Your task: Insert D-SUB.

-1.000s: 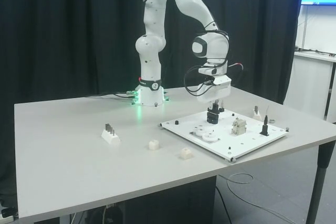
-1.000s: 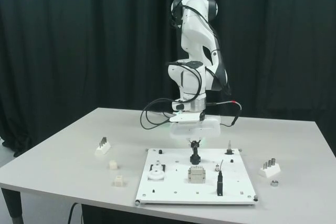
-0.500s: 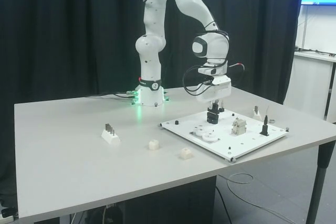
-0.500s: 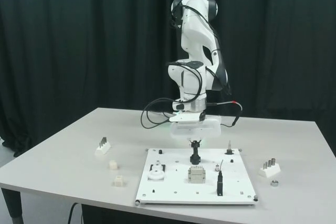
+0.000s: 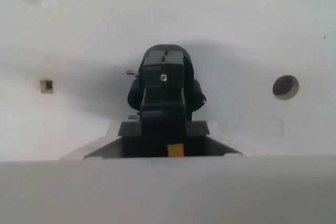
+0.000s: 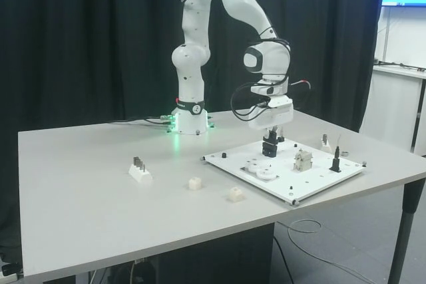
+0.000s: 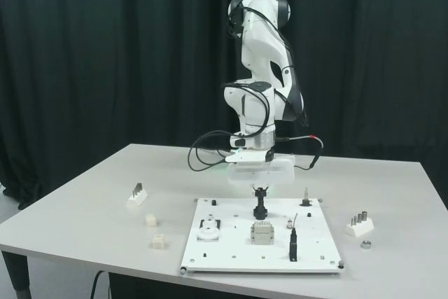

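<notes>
The black D-SUB connector (image 5: 164, 77) stands upright on the white assembly board (image 6: 319, 177), near its far middle. My gripper (image 5: 163, 129) hangs straight down over it, fingers drawn close together on the connector's top. From the room the gripper (image 6: 271, 139) (image 7: 260, 192) tapers onto the connector (image 6: 269, 149) (image 7: 260, 209), whose foot meets the board (image 7: 231, 250). The fingers and hand hide the connector's lower part in the wrist view.
On the board stand a white gear-like part (image 7: 208, 230), a grey block (image 7: 262, 232) and a black upright plug (image 7: 294, 246). A round hole (image 5: 285, 87) lies close to the connector. Two white cubes (image 6: 194, 183) (image 6: 235, 194) and pin holders (image 6: 140, 169) (image 7: 359, 225) rest on the table.
The hand has lifted a touch above the board. The connector and everything else stay where they were.
</notes>
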You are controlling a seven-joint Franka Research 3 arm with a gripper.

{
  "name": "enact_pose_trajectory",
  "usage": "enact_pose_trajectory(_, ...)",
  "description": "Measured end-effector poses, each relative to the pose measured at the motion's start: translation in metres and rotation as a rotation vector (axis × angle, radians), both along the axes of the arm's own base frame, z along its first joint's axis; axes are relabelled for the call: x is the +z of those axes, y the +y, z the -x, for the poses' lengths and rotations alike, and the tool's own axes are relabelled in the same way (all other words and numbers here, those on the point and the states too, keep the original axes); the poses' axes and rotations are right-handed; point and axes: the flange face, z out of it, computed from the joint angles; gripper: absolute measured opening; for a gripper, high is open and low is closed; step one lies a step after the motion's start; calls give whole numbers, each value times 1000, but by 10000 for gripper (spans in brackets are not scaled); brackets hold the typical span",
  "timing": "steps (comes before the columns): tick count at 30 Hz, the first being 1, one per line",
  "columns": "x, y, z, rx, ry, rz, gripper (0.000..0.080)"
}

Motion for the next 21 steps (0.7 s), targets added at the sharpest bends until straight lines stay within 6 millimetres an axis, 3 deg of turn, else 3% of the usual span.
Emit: enact_pose_trajectory(21,0,-1,3,-24,-8,-7,154)
